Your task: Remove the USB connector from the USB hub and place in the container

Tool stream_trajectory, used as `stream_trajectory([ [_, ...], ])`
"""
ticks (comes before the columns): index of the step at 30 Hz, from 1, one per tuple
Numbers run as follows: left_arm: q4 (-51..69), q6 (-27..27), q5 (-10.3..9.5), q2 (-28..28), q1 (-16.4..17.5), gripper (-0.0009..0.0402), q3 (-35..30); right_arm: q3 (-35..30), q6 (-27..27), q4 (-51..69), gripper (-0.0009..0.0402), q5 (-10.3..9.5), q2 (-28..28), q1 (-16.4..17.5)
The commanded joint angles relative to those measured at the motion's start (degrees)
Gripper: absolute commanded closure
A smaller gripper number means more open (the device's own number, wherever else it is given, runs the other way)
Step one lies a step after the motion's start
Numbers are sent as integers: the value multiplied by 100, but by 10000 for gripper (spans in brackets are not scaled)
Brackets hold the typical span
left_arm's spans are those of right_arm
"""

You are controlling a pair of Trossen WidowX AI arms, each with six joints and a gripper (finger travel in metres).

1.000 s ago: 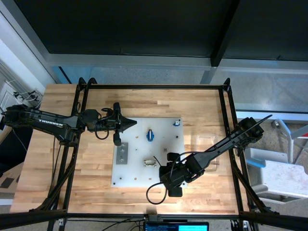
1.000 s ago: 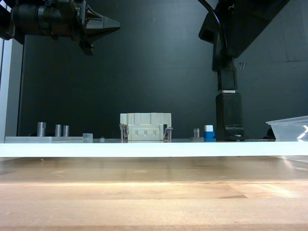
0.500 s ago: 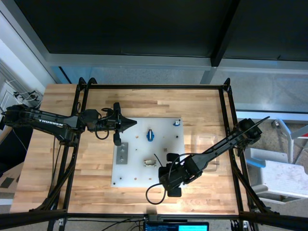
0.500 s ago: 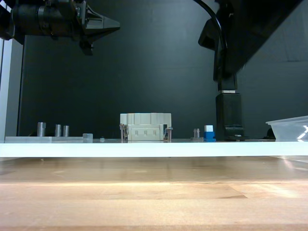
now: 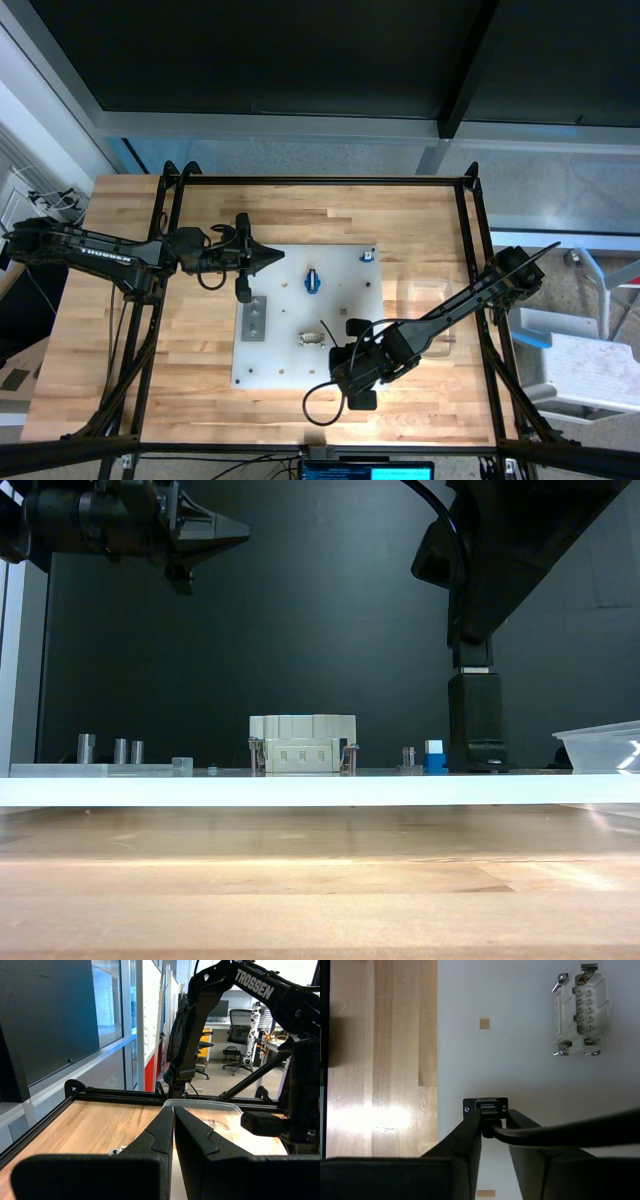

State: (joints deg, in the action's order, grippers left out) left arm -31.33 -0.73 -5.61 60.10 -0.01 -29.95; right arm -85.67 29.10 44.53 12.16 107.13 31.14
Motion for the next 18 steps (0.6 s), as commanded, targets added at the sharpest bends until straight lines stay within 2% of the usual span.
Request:
stream_trajectory([
  [1,0,0,4,2,0,392,0,2,4,9,368,31,-9,0],
  [4,-2,2,2,2,0,392,0,2,0,7,397,28,-9,0],
  [18,0,0,2,2,2,392,0,0,7,-11,394,-15,-9,-2],
])
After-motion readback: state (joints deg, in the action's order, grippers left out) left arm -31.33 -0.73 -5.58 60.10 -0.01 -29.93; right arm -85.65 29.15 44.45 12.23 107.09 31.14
